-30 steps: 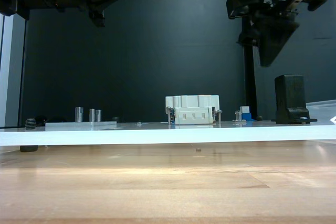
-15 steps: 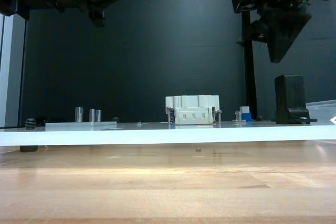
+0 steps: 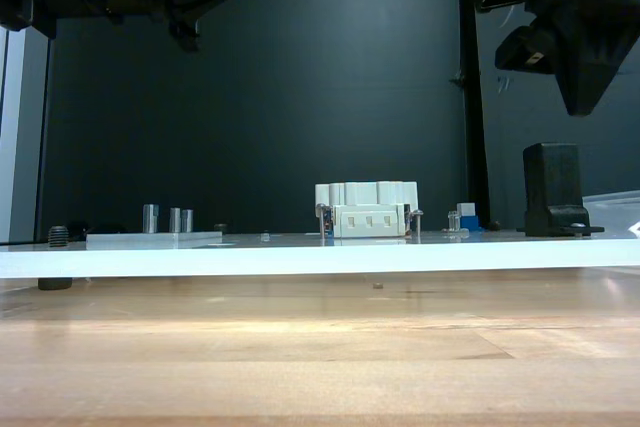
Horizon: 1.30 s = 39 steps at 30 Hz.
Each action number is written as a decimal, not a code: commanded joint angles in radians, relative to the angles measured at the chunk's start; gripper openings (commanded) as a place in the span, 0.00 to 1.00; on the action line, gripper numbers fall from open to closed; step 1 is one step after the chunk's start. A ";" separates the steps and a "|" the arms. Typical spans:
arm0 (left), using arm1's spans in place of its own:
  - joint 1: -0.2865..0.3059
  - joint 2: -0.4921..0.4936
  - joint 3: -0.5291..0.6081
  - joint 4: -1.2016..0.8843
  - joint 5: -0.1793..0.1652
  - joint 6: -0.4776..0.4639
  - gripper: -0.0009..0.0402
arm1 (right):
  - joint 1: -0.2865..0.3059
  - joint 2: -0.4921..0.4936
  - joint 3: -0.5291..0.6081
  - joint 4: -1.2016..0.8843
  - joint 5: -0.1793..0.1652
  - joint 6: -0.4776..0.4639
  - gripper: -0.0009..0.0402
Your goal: Pick the 16mm bar from the taskboard and place it in the container
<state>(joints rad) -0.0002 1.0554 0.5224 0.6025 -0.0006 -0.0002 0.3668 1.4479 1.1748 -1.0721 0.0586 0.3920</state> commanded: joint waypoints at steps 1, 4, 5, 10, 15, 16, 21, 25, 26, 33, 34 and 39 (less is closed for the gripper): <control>0.000 0.000 0.000 0.000 0.000 0.000 0.02 | 0.023 0.019 0.014 0.000 0.000 0.021 0.02; 0.000 0.000 0.000 0.000 0.000 0.000 0.02 | 0.050 0.036 0.024 0.000 0.000 0.040 0.02; 0.000 0.000 0.000 0.000 0.000 0.000 0.02 | 0.060 0.041 0.026 0.000 0.000 0.048 0.02; 0.000 0.000 0.000 0.000 0.000 0.000 0.02 | 0.103 0.080 0.049 0.001 -0.001 0.090 0.02; 0.000 0.000 0.000 0.000 0.000 0.000 0.02 | 0.144 0.122 0.087 0.000 0.000 0.127 0.02; 0.000 0.000 0.000 0.000 0.000 0.000 0.02 | 0.152 0.132 0.094 0.000 -0.001 0.130 0.02; 0.000 0.000 0.000 0.000 0.000 0.000 0.02 | 0.185 0.170 0.116 -0.002 -0.006 0.162 0.02; 0.000 0.000 0.000 0.000 0.000 0.000 0.02 | 0.206 0.193 0.126 -0.001 -0.007 0.190 0.03; 0.000 0.000 0.000 0.000 0.000 0.000 0.02 | 0.209 0.198 0.128 -0.001 -0.007 0.198 0.04; 0.000 0.000 0.000 0.000 0.000 0.000 0.02 | 0.245 0.230 0.143 0.007 0.002 0.204 0.16; 0.000 0.000 0.000 0.000 0.000 0.000 0.02 | 0.252 0.231 0.145 0.010 0.002 0.204 0.19; 0.000 0.000 0.000 0.000 0.000 0.000 0.02 | 0.257 0.243 0.143 0.028 0.002 0.204 0.30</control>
